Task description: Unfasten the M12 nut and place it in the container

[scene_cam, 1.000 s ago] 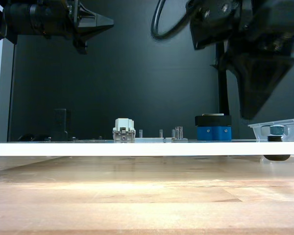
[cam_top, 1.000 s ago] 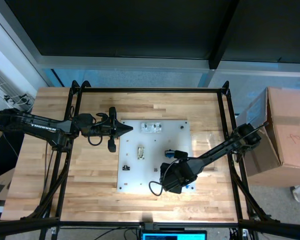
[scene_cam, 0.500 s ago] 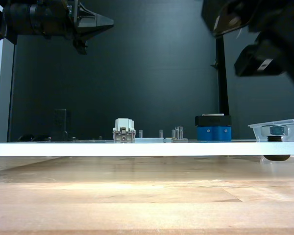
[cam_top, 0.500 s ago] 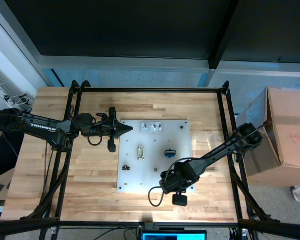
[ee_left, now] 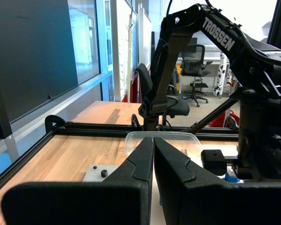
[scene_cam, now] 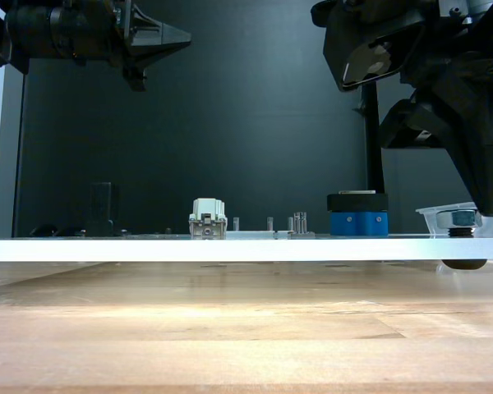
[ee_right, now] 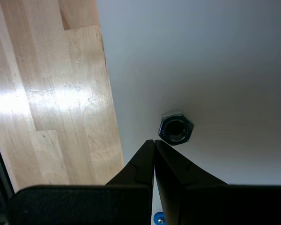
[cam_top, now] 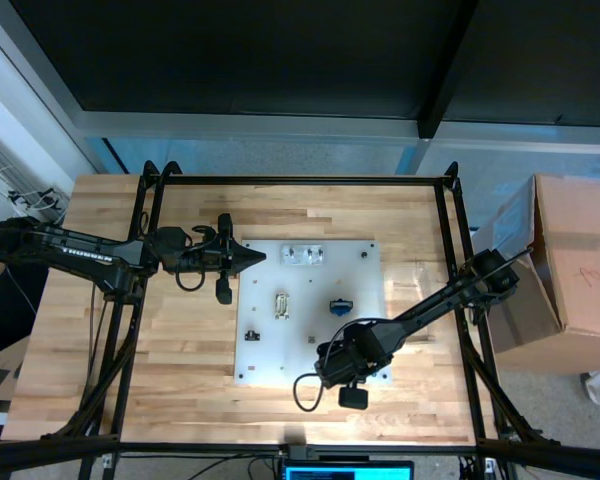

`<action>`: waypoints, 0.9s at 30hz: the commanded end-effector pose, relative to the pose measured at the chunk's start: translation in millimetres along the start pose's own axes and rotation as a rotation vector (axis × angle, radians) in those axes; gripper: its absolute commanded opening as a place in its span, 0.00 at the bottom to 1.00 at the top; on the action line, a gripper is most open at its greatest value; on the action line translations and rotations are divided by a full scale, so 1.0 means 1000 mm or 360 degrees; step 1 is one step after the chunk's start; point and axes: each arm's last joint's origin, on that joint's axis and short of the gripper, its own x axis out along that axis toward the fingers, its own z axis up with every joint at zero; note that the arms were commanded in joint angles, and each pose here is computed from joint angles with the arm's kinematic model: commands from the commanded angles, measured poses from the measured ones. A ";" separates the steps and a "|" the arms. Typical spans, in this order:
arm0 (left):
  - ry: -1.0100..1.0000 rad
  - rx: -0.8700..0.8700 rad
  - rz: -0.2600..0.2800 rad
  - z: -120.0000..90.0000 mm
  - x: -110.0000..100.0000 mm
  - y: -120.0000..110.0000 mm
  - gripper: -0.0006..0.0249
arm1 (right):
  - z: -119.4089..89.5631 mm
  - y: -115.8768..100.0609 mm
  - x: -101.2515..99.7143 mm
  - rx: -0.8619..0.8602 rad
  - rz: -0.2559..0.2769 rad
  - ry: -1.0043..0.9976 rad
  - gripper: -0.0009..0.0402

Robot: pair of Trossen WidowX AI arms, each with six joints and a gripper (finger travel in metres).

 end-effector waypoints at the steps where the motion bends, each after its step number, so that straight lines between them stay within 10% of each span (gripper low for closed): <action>1: -0.0001 0.0000 0.0001 0.000 0.000 0.000 0.02 | 0.000 -0.001 0.001 0.0004 -0.0020 -0.0008 0.02; 10: -0.0001 0.0000 0.0001 0.000 0.000 0.000 0.02 | -0.002 -0.003 0.003 0.0008 -0.0050 0.0002 0.02; 15: -0.0001 0.0000 0.0000 0.000 0.000 0.000 0.02 | -0.004 -0.012 -0.007 0.0121 -0.0442 -0.0129 0.02; 27: 0.0001 0.0000 0.0000 0.000 0.000 0.000 0.02 | 0.000 -0.003 -0.025 0.0272 -0.0207 -0.0059 0.02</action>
